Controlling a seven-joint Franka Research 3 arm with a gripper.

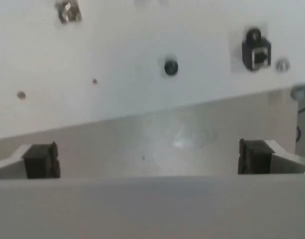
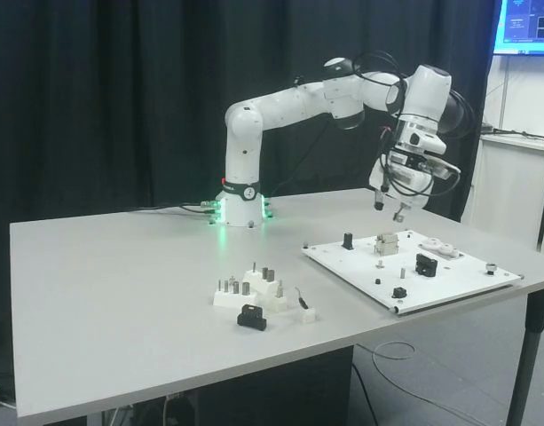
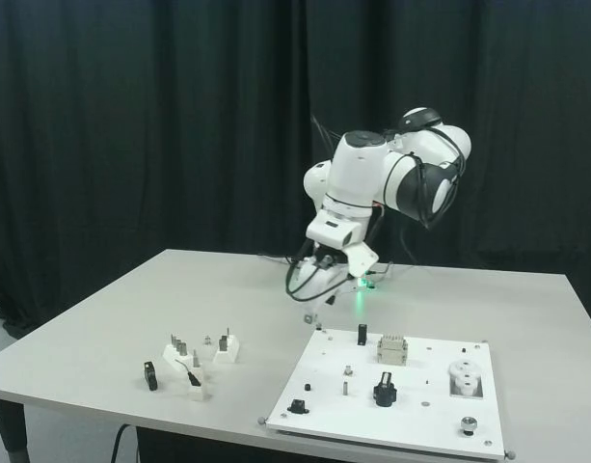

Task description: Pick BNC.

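Gripper (image 1: pixel 147 159) spread wide, nothing pinched. Hanging in the air over the edge of the white board (image 3: pixel 420 415). BNC (image 1: pixel 170 66) sitting on that board, apart from the fingertips, with a black socket block (image 1: pixel 255 52) nearby.

White arm (image 2: pixel 289 98) reaches over white board (image 2: pixel 412 271); hand (image 2: pixel 389 208) hangs above board, empty.

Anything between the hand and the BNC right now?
I cannot tell which part is the BNC. The hand hangs open in the air over the far edge of the board, above every part on it and on the white holders. Nothing visible blocks a descent to any of them.
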